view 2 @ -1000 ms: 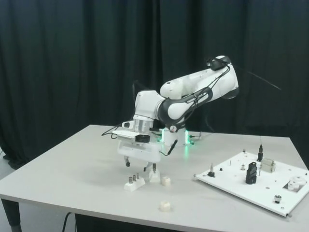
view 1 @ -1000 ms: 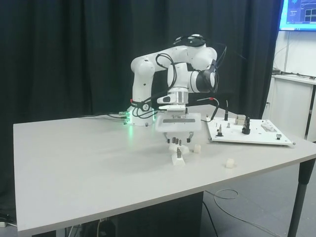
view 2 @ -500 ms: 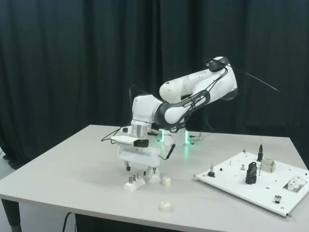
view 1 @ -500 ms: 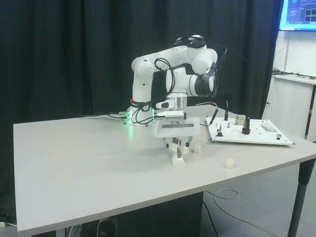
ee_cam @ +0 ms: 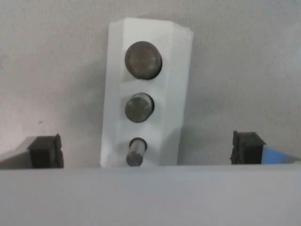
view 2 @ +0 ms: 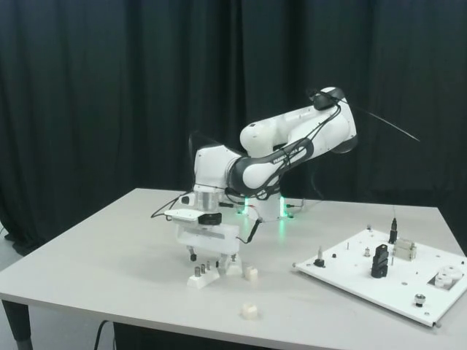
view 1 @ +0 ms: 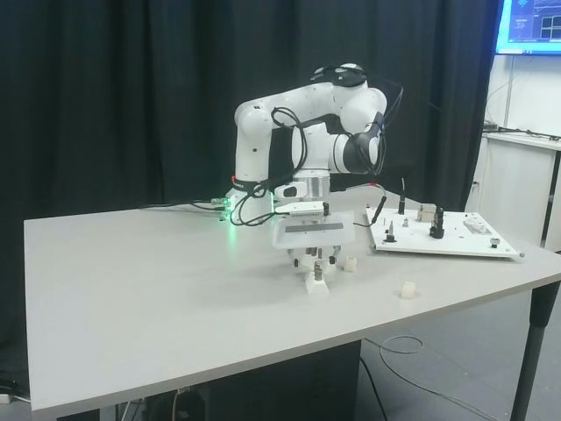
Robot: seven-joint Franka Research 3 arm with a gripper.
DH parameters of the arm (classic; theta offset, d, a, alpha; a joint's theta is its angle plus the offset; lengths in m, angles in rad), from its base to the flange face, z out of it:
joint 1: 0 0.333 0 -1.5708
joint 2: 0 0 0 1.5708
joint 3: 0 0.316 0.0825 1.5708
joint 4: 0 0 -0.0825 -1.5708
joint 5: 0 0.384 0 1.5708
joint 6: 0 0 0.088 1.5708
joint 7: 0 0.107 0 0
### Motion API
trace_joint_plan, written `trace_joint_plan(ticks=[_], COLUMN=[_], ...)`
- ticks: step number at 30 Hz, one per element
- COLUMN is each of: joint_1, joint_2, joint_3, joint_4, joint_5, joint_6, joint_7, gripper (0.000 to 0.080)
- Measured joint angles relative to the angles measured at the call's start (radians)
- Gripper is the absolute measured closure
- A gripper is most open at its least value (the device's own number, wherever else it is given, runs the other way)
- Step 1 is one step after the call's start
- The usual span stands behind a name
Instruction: Pick round peg 2.
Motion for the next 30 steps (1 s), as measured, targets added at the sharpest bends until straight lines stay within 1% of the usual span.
trace_joint_plan(ticks=[15,25,26,30], joint_1=[-0.016,-0.024,-0.026,-0.031], joint_2=[0.002,0.003,0.003,0.003], joint_3=[0.005,0.019,0.020,0.024], joint_4=[0.015,0.021,0.022,0.026], joint_5=[0.000,0.002,0.002,0.002], joint_6=[-0.014,-0.014,-0.014,-0.015], joint_7=[0.009,0.031,0.034,0.042], gripper=[0.0003,0.0003,0.0096,0.0096])
